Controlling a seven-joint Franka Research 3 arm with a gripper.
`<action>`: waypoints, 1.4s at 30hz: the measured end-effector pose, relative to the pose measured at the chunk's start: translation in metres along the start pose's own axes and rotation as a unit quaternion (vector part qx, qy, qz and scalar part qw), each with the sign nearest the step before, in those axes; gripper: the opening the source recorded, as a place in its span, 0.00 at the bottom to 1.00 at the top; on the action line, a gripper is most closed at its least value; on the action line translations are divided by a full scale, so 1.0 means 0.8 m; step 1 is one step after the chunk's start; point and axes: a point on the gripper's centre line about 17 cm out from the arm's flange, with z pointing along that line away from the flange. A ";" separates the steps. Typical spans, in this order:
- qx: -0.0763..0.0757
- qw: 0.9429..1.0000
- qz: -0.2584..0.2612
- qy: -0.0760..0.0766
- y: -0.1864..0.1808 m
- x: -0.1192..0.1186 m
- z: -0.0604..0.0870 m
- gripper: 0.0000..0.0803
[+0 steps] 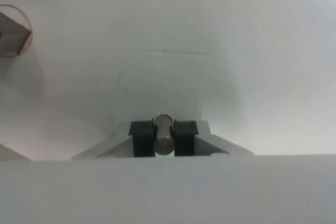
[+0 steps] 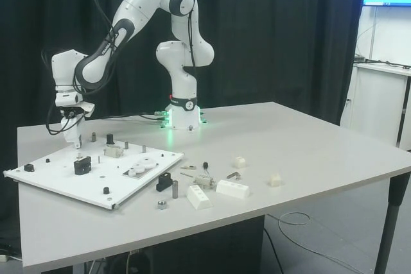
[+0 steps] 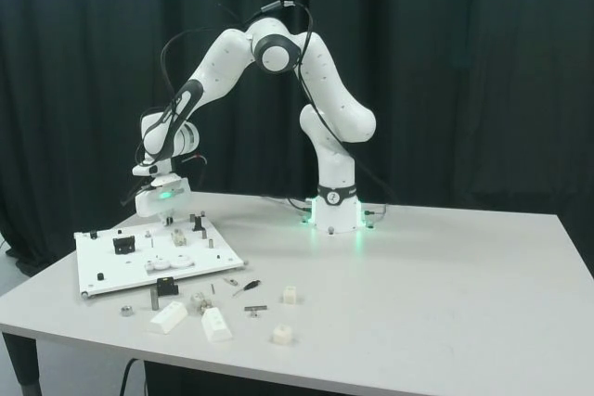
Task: Remove round peg 2.
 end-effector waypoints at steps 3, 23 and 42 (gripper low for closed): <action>0.000 1.000 0.000 0.000 0.000 0.000 0.000 0.09; -0.004 1.000 0.006 0.003 0.000 0.000 -0.001 0.09; -0.005 1.000 0.008 0.004 0.001 0.001 -0.001 0.09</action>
